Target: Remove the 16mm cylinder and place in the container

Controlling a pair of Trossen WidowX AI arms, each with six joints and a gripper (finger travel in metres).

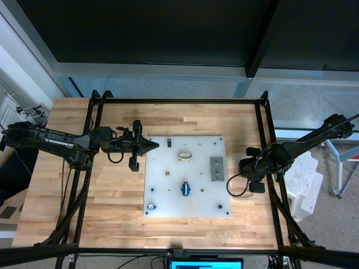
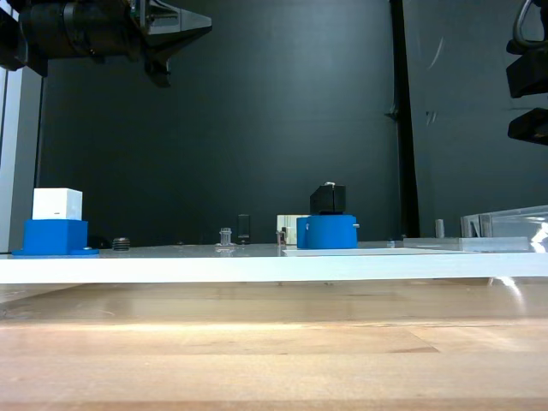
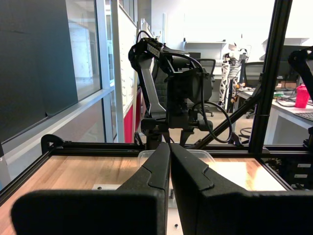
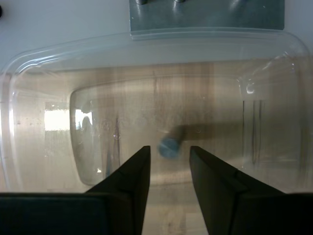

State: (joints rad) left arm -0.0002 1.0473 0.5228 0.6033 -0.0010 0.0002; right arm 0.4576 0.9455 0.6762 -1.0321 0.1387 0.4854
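The bench (image 1: 112, 207) is pale wood in streaky planks. It carries a white board (image 1: 168, 196) with a dull grey metal block (image 1: 217, 168), a bright blue connector (image 1: 184, 189) and a blue base (image 2: 56, 237) topped by a white cube (image 2: 57, 204). The black left tool (image 3: 169, 147) hangs at the board's left edge, and the black right tool (image 4: 169, 152) above the clear tub (image 4: 29, 63), where the silvery-grey peg (image 4: 171, 144) shows a bluish end.
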